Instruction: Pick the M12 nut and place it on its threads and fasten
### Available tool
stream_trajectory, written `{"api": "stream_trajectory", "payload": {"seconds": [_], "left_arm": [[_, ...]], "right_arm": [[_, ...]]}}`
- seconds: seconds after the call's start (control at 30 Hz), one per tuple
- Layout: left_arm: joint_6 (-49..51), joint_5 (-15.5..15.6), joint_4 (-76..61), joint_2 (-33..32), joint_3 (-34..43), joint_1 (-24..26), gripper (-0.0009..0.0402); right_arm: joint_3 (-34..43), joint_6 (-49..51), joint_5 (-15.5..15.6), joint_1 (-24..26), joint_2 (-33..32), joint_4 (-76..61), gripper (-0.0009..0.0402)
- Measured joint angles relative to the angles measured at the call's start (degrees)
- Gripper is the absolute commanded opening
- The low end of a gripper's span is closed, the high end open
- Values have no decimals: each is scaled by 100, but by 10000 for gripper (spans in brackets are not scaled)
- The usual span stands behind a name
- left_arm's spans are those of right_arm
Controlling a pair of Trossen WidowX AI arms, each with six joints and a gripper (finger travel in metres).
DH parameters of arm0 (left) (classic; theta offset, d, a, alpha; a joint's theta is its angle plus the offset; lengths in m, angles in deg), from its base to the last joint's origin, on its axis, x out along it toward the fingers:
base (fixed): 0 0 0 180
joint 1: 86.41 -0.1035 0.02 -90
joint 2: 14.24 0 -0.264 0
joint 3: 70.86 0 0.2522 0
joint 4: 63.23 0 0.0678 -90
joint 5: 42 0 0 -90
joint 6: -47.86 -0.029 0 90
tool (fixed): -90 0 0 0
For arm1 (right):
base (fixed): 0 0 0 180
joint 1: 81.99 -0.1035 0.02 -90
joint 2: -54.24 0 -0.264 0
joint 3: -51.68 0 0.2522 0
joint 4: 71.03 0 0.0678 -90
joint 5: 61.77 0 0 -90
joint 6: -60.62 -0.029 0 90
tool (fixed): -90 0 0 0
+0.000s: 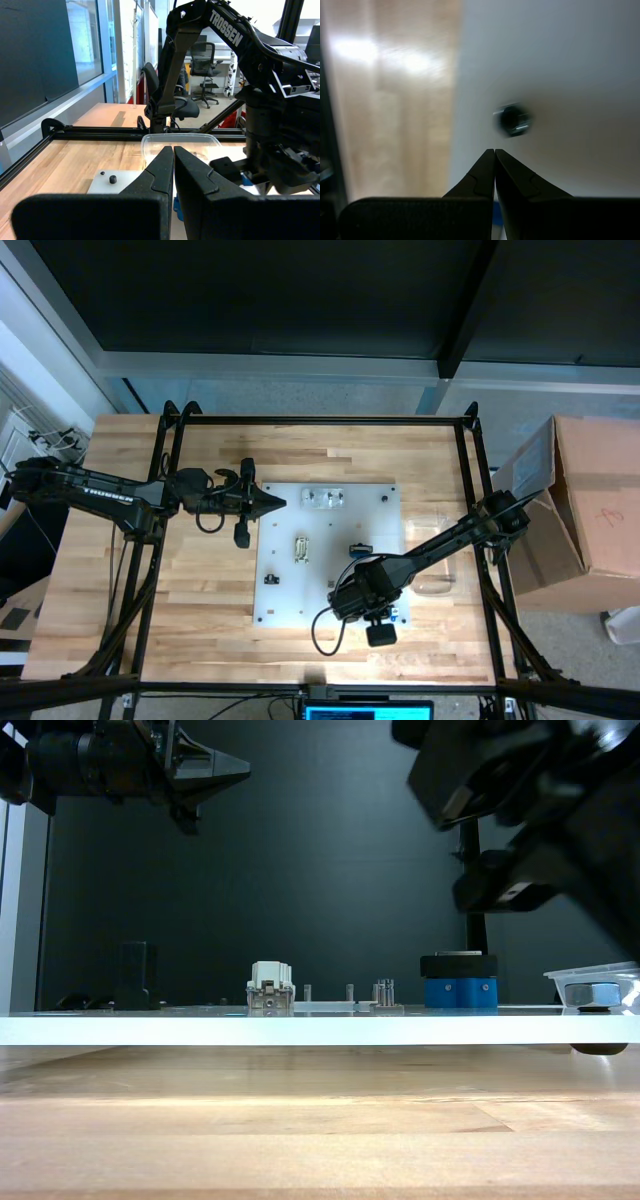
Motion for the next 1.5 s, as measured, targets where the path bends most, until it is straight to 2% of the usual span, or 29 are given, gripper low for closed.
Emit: {"api": "stream_trajectory", "payload": {"seconds": [0.2,0.33,0.4,0.7,0.77,0.8,0.83,0.93,0.97,1.0,1.3,1.5], "left_arm": [[0,0,0,0,-2,0,0],[0,0,0,0,0,0,0],[0,0,0,0,-2,0,0],[0,0,0,0,-2,0,0],[0,0,0,0,0,0,0],[0,0,0,0,0,0,0],[0,0,0,0,0,0,0],[2,0,2,0,-2,0,0],[0,0,0,0,0,0,0],[0,0,0,0,0,0,0],[0,0,-2,2,0,0,0],[0,0,0,2,-2,0,0]], "right_arm": [[0,-127,-538,-15,85,-17,0],[0,-341,-1102,-4,140,-26,0],[0,-444,-1272,-9,149,-24,0],[-50,-472,-1303,-81,26,140,0],[-50,-472,-1174,-92,20,140,0],[-68,-474,-1005,-96,13,170,0],[-94,-463,-782,-98,11,201,0],[-175,-223,400,-87,11,433,0],[-186,-188,605,-90,11,413,0],[-190,-186,616,-105,24,328,0],[-184,-356,-131,-107,157,208,0],[-184,-745,-1226,-96,245,92,0]]}}
